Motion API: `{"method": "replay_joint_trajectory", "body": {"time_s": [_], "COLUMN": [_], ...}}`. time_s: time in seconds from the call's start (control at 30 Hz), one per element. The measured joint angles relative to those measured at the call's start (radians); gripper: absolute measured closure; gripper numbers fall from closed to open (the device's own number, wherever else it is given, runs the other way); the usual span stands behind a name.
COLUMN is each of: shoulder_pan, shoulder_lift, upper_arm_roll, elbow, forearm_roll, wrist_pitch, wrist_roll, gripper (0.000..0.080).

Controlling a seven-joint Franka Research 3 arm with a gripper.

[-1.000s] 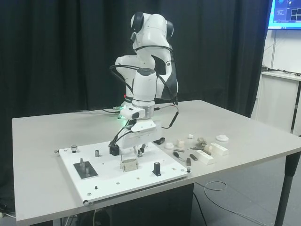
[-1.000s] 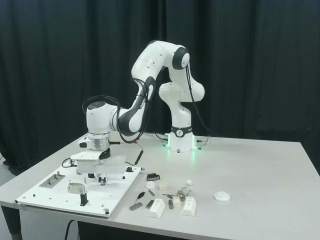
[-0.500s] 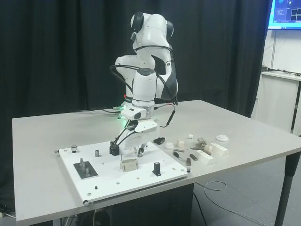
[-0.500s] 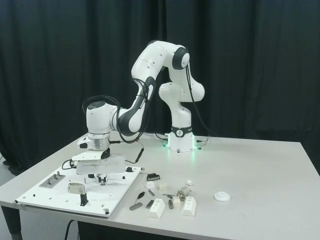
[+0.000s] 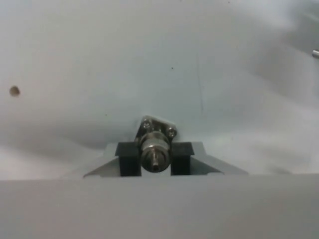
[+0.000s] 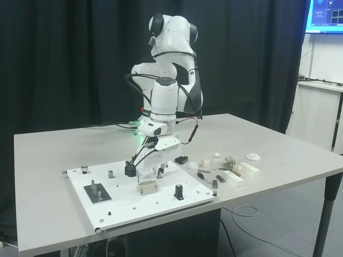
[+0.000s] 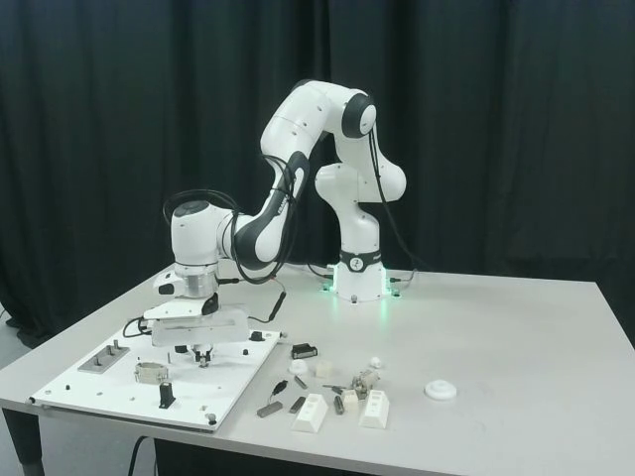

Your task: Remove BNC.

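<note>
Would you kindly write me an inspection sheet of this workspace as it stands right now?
Surface: grey table carrying a white board at one end.
Job's things: metal BNC connector on the board, sitting between the black fingers.
Clutter: loose white blocks and small metal parts on the table beside the board; a white round piece further off.
Gripper: gripper low over the board, shut on the connector.
Cables: black cable looping off the wrist; another cable hanging under the table.
Surroundings: black curtains behind; a screen in the upper corner.
</note>
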Motion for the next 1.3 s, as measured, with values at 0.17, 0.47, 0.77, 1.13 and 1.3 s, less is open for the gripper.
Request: {"method": "replay_joint_trajectory", "body": {"time_s": [0.17,0.47,0.77,1.13,1.3], "shoulder_pan": [0.0,0.0,0.0,0.0,0.0], "shoulder_lift": [0.0,-0.001,-0.001,-0.026,-0.06], "upper_arm_roll": [0.0,-0.001,-0.001,-0.004,-0.012], "elbow": [0.0,0.0,0.0,-0.007,-0.012], "forearm_roll": [0.0,0.0,0.0,-0.011,-0.03], "wrist_pitch": [0.0,0.0,0.0,-0.004,-0.012], "wrist_roll": [-0.028,-0.051,-0.058,-0.093,-0.094], "gripper": [0.068,0.068,0.068,0.068,0.068]}}
